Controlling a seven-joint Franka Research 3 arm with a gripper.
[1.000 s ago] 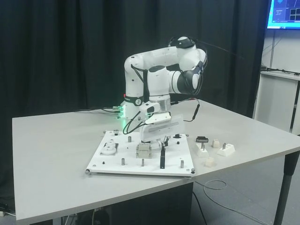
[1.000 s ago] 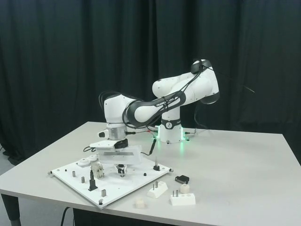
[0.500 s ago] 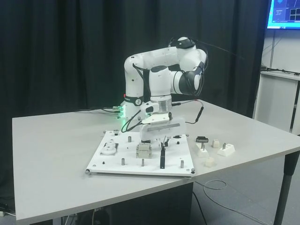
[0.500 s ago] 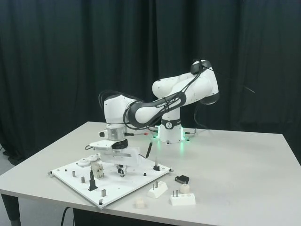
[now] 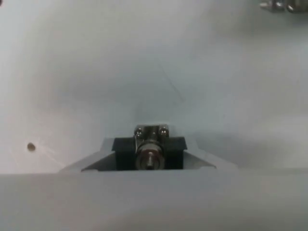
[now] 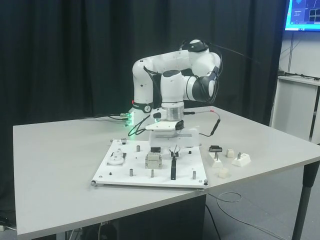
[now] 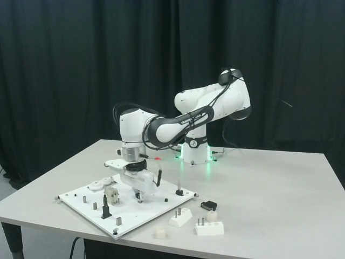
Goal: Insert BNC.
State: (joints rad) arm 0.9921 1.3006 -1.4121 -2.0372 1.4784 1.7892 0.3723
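BNC connector (image 5: 150, 153) sits dead centre in wrist view: a metal barrel w/ a small flange plate and two screws, backed by a black block (image 5: 126, 154), seen end-on just past the hand's underside. Below it lies the white board (image 5: 96, 86); a tiny hole (image 5: 31, 147) shows in the board off to one side, and some metal hardware (image 5: 281, 6) at a corner of that view.

In room views the BNC is too small to pick out separately; it's under the hand (image 6: 172, 148), over the middle of the board (image 6: 120, 172), near the edge toward the arm's base. Hand points down, fingertips very close to the board; can't tell if touching. Hand state: can't tell how far open, nor if it actually grips the connector, since fingers are hidden in wrist view and too small in room views.

Arm (image 7: 178, 121) is white, elbow folded high, wrist bent down over the board. Green light at its base (image 7: 194, 159). A thin cable (image 6: 212, 125) hangs off the wrist.

On the board, near the hand: a grey-white block connector (image 6: 152, 161), a black upright part (image 6: 173, 167), round white piece (image 6: 116, 159), several short pegs.

Off-board on the grey worktop (image 6: 55, 165), well apart from the hand: a black small part (image 6: 215, 148) and white fixtures (image 6: 240, 159).

Black curtain behind.
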